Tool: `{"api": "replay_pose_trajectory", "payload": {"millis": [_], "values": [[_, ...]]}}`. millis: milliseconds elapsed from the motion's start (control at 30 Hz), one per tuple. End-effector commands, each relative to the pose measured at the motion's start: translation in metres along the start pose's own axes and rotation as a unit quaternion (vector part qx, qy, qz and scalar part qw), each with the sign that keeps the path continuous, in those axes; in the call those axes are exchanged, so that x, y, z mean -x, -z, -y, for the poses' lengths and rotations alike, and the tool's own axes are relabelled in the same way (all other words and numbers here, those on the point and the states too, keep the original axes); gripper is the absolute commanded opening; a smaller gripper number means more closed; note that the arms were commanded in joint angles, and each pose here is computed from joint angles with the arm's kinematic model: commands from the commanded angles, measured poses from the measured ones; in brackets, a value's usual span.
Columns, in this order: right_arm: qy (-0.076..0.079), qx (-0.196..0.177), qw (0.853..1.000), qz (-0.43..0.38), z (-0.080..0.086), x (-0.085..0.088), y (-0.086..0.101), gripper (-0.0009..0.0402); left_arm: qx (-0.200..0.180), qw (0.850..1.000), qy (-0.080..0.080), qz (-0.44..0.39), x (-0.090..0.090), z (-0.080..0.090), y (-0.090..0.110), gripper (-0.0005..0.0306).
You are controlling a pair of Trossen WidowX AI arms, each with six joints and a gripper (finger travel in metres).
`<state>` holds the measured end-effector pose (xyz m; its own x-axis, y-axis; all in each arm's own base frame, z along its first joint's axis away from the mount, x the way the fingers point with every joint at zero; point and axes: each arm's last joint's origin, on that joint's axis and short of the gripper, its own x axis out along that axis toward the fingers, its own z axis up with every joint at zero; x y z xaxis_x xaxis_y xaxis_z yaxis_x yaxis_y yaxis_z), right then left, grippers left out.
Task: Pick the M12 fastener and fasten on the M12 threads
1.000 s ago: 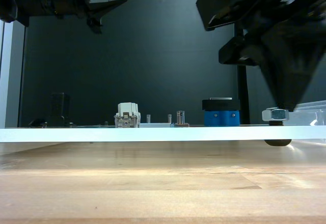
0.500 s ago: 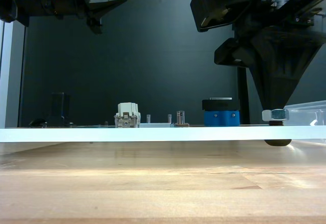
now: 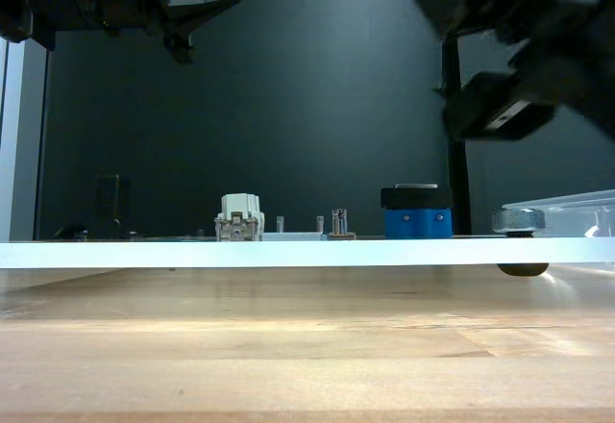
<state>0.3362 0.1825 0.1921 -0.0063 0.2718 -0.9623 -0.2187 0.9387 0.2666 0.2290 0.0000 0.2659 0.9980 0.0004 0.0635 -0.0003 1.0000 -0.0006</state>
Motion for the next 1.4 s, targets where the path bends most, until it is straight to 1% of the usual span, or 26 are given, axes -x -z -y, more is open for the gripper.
{"api": "replay_pose_trajectory", "payload": {"millis": [33,100,133,200,267,300,467,567,600,767,867,967,1000,1100,1133,1167,1200,1233,1267,1300,1333,1400], "values": [[0.025,-0.012,1.000,0.009,0.002,0.003,0.000,0.0000,0.000,1.000,0.000,0.000,0.000,0.000,0.000,0.0000],[0.061,-0.031,0.997,0.021,0.004,0.003,-0.001,0.0000,0.000,1.000,0.000,0.000,0.000,0.000,0.000,0.0000],[0.073,-0.039,0.996,0.026,0.005,0.003,-0.001,0.0000,0.000,1.000,0.000,0.000,0.000,0.000,0.000,0.0000],[0.092,-0.052,0.994,0.034,0.006,0.003,-0.002,0.0000,0.000,1.000,0.000,0.000,0.000,0.000,0.000,0.0000],[0.115,-0.070,0.990,0.045,0.008,0.004,-0.002,0.0000,0.000,1.000,0.000,0.000,0.000,0.000,0.000,0.0000],[0.124,-0.073,0.988,0.048,0.008,0.004,-0.002,0.0000,0.000,1.000,0.000,0.000,0.000,0.000,0.000,0.0000],[0.133,-0.079,0.986,0.063,0.009,0.004,-0.004,0.0000,0.000,1.000,0.000,0.000,0.000,0.000,0.000,0.0000],[0.151,-0.081,0.983,0.069,0.011,0.002,-0.006,0.0000,0.000,1.000,0.000,-0.001,0.000,0.000,0.000,0.0000],[0.152,-0.082,0.983,0.069,0.012,0.001,-0.006,0.0000,0.000,1.000,0.000,-0.001,0.000,0.000,0.000,0.0000],[0.146,-0.079,0.983,0.083,0.012,-0.005,-0.012,0.0000,0.000,1.000,0.000,0.000,0.000,0.000,0.000,0.0000],[0.146,-0.079,0.983,0.080,0.012,-0.006,-0.012,0.0000,0.000,1.000,0.000,0.000,0.000,0.000,0.000,0.0000],[0.142,-0.079,0.984,0.078,0.012,-0.006,-0.011,0.0000,0.000,1.000,0.000,0.000,0.000,0.000,0.000,0.0000],[0.138,-0.079,0.984,0.076,0.011,-0.006,-0.011,0.0000,0.000,1.000,0.000,0.000,0.000,0.000,0.000,0.0000],[0.119,-0.079,0.987,0.069,0.010,-0.006,-0.011,0.0000,0.000,1.000,0.000,0.000,0.000,0.000,0.000,0.0000],[0.108,-0.078,0.989,0.065,0.010,-0.006,-0.011,0.0000,0.000,1.000,0.000,-0.001,0.000,0.000,0.000,0.0000],[0.090,-0.073,0.992,0.055,0.009,-0.007,-0.010,0.0000,0.000,1.000,0.000,-0.001,0.000,0.000,0.000,0.0000],[0.061,-0.066,0.995,0.041,0.007,-0.006,-0.009,0.0000,0.000,1.000,0.000,-0.001,0.000,0.000,0.000,0.0000],[0.038,-0.066,0.997,0.029,0.005,-0.005,-0.007,0.0000,0.000,1.000,0.000,-0.001,0.000,0.000,0.000,0.0000],[0.019,-0.067,0.997,0.018,0.004,-0.005,-0.006,0.0000,0.000,1.000,0.000,0.000,0.000,0.000,0.000,0.0000],[0.008,-0.067,0.998,0.012,0.004,-0.005,-0.005,0.0000,0.000,1.000,0.000,0.000,0.000,0.000,0.000,0.0000],[0.002,-0.067,0.998,0.008,0.003,-0.004,-0.004,0.0000,0.000,1.000,0.000,0.000,0.000,0.000,0.000,0.0000],[0.006,-0.067,0.998,0.010,0.003,-0.002,-0.004,0.0000,0.000,1.000,0.000,-0.001,0.000,0.000,0.000,0.0000]]}}
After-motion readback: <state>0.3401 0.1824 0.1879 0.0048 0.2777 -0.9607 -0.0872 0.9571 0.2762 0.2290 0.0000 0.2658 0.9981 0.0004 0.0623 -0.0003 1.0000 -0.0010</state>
